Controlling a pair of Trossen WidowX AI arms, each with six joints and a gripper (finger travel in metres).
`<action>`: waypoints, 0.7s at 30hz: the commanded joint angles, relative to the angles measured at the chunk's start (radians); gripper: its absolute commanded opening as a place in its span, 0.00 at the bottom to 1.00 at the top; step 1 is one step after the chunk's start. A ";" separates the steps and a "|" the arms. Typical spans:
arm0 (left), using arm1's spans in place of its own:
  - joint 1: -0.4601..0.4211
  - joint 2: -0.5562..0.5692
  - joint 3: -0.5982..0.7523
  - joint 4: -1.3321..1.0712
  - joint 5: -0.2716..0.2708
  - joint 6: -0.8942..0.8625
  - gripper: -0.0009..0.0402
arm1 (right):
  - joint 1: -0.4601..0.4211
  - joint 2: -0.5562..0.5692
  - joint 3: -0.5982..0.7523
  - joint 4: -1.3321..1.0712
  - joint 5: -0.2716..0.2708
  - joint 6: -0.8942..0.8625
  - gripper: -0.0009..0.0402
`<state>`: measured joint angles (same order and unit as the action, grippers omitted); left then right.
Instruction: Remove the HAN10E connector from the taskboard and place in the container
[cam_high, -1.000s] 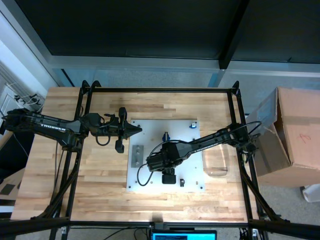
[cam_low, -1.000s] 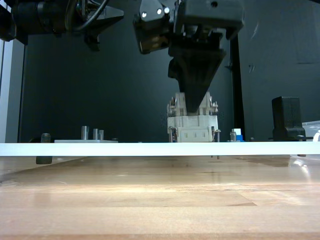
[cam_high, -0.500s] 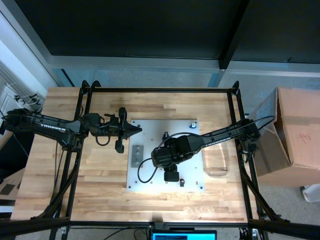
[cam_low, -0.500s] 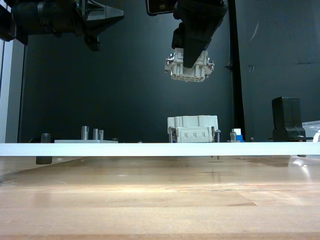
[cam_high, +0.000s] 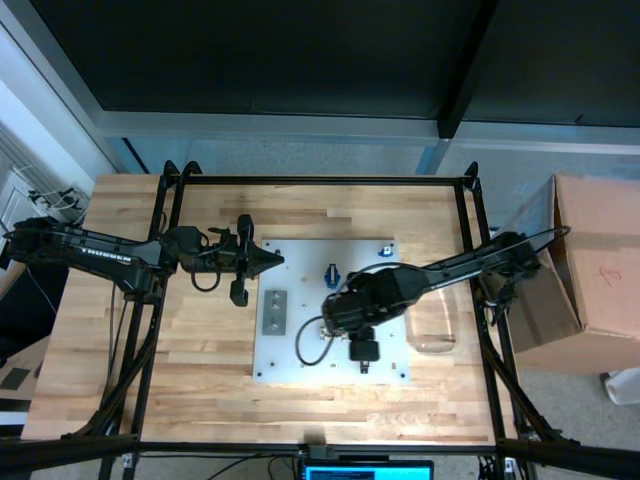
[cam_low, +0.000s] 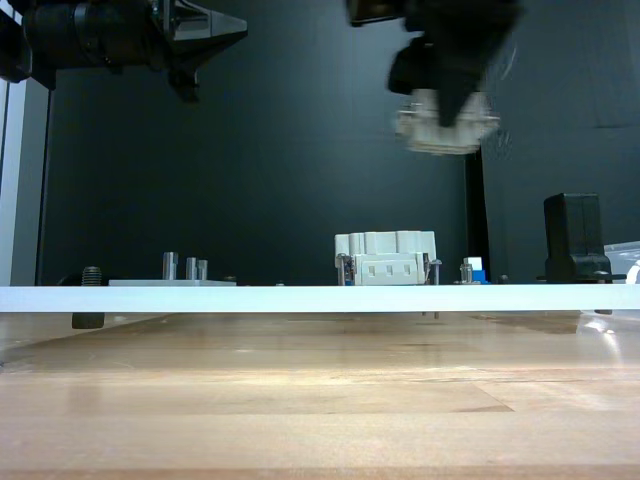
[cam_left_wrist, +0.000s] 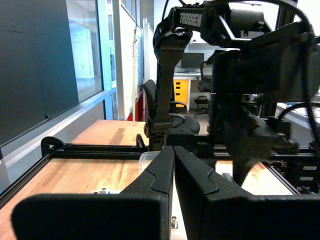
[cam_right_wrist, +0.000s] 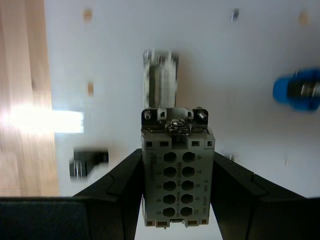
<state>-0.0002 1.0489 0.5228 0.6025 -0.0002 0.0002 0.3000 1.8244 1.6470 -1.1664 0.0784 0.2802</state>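
Aloft, right gripper holds grey ten-hole HAN10E connector; left gripper farther left.

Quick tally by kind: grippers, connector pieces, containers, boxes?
Grippers: 2, left gripper shut over the left edge of the taskboard, right gripper shut on the HAN10E connector, held in the air clear of its seat
Connector pieces: 2
Clear container: 1
Cardboard box: 1
Total: 6
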 joint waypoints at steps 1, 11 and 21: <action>0.000 0.000 0.000 0.000 0.000 0.000 0.02 | 0.011 -0.077 -0.103 0.010 0.000 0.005 0.07; 0.000 0.000 0.000 0.000 0.000 0.000 0.02 | 0.022 -0.317 -0.415 0.044 0.000 0.053 0.07; 0.000 0.000 0.000 0.000 0.000 0.000 0.02 | 0.028 -0.552 -0.686 0.060 0.000 0.082 0.07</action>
<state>-0.0002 1.0489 0.5224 0.6025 -0.0002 0.0002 0.3279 1.2987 0.9897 -1.1072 0.0784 0.3618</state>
